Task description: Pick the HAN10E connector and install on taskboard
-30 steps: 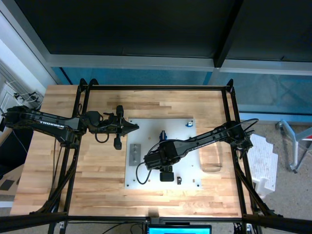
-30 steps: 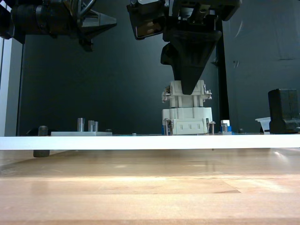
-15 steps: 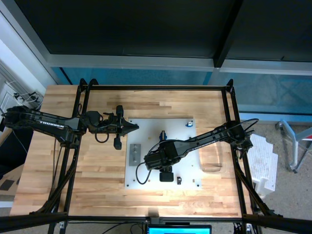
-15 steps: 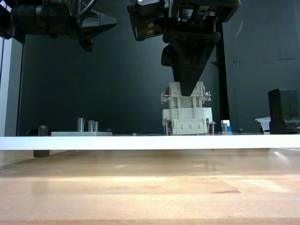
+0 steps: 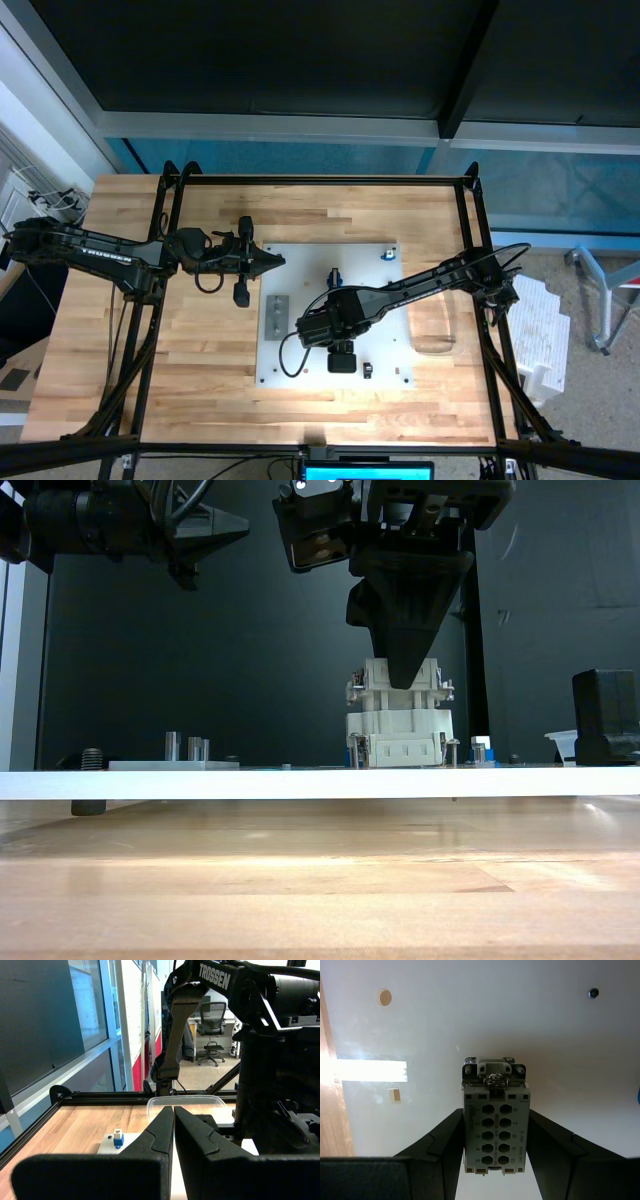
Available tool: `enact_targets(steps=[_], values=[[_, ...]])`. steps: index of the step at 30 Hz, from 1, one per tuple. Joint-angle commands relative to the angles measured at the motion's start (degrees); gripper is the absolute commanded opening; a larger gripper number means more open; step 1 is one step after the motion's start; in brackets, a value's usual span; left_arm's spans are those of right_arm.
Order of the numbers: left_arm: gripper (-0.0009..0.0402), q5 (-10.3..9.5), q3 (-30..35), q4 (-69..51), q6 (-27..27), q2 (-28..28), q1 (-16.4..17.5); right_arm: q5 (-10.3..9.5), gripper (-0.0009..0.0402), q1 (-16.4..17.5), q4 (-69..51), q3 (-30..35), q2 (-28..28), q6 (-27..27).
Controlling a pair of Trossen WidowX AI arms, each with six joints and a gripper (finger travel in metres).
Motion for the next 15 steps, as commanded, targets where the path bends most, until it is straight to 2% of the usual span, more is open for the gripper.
enact_targets(steps=[1,15], values=[[0.0001,0.02,0.0,0.0,0.0,0.02,0.0,0.15,0.0034,0.0,-0.15,-0.02,-0.04,0.0],[0.0001,0.02,0.0,0.0,0.0,0.02,0.0,0.15,0.0034,0.0,1.84,-1.55,0.24,-0.15]])
